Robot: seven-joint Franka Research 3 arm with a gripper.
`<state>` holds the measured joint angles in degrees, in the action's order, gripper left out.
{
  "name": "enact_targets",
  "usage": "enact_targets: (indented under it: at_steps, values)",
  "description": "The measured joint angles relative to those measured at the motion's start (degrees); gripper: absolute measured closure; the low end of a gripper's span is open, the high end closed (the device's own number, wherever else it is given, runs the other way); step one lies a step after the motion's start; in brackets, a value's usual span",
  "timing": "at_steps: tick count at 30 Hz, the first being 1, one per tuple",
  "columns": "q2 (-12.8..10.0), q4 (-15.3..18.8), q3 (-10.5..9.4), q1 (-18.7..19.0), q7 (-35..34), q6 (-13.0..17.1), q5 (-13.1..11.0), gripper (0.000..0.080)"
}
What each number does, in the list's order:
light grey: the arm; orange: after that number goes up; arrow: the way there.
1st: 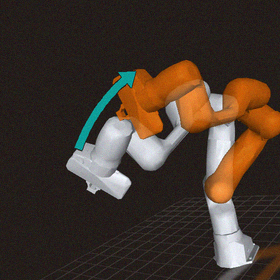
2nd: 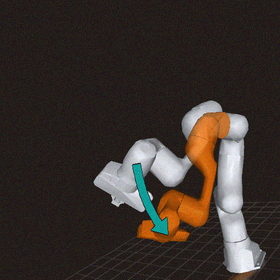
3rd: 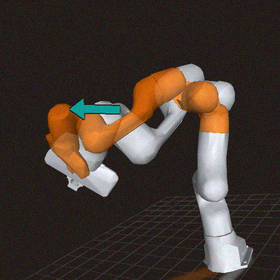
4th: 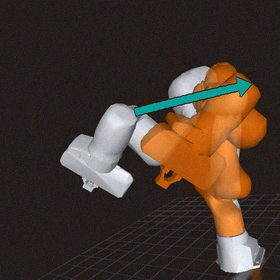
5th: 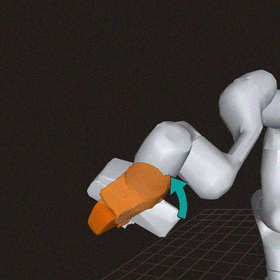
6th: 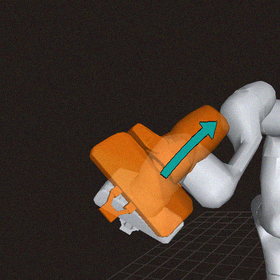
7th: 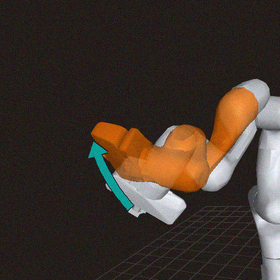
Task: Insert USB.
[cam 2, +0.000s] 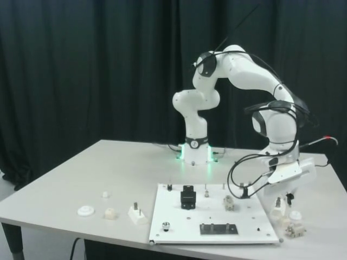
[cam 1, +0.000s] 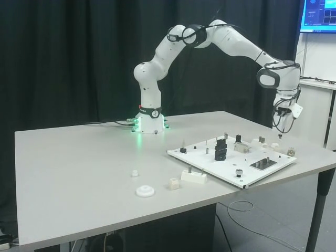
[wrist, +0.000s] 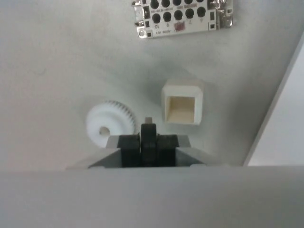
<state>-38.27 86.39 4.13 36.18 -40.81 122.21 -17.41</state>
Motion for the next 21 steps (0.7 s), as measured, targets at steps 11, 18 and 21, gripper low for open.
enact_targets:
  at_steps: [11, 18, 21]
  values:
    - [0.0, -1.22, 0.0, 0.49, -2.19, -0.97, 2.15, 0.0732]
    - [-0.01, -1.28, 0.0, 0.55, -2.45, -0.97, 2.53, 0.0732]
    - [-0.02, -1.3, 0.0, 0.55, -2.46, -0.97, 2.65, 0.0732]
